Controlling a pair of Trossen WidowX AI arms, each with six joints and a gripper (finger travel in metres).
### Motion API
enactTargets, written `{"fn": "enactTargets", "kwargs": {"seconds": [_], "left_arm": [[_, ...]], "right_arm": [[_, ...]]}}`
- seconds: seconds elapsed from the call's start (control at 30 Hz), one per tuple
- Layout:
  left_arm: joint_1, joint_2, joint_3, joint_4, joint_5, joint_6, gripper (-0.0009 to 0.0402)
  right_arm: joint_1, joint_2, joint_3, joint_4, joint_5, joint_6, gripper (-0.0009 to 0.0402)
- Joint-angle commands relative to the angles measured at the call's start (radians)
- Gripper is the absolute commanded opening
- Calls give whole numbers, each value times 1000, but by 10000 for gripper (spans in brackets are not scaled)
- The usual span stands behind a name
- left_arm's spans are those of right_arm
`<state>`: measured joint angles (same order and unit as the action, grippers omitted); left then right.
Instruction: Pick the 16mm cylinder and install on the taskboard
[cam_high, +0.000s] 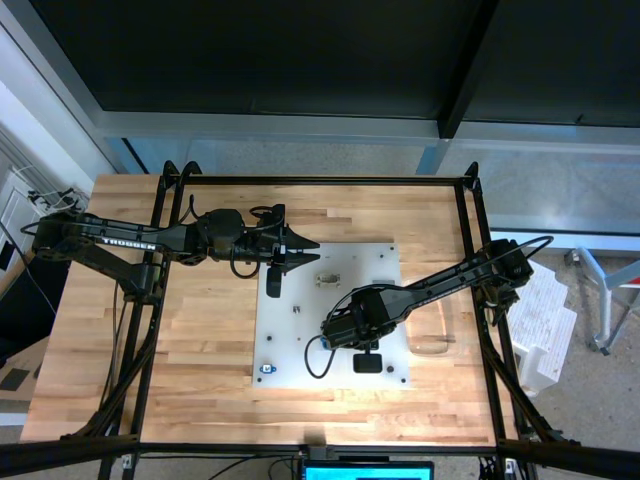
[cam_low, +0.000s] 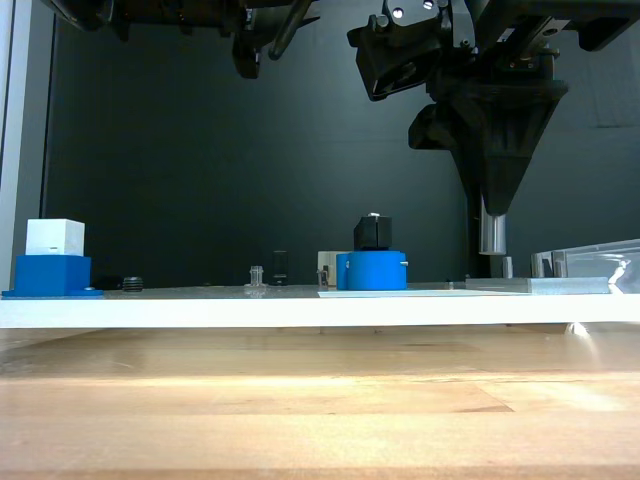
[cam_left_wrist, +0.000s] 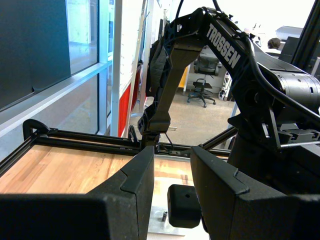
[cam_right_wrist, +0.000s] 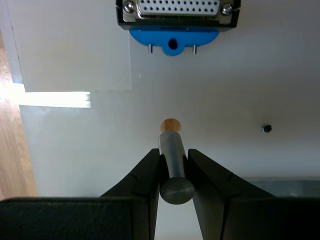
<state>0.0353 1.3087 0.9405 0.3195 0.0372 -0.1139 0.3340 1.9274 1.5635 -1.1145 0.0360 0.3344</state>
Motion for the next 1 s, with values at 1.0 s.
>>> {"fn": "enactTargets", "kwargs": {"seconds": [1.0], "left_arm": [[0, 0, 1, 0, 0, 0, 97]], "right_arm": [[-6, 46, -1, 13, -1, -2, 9]]}}
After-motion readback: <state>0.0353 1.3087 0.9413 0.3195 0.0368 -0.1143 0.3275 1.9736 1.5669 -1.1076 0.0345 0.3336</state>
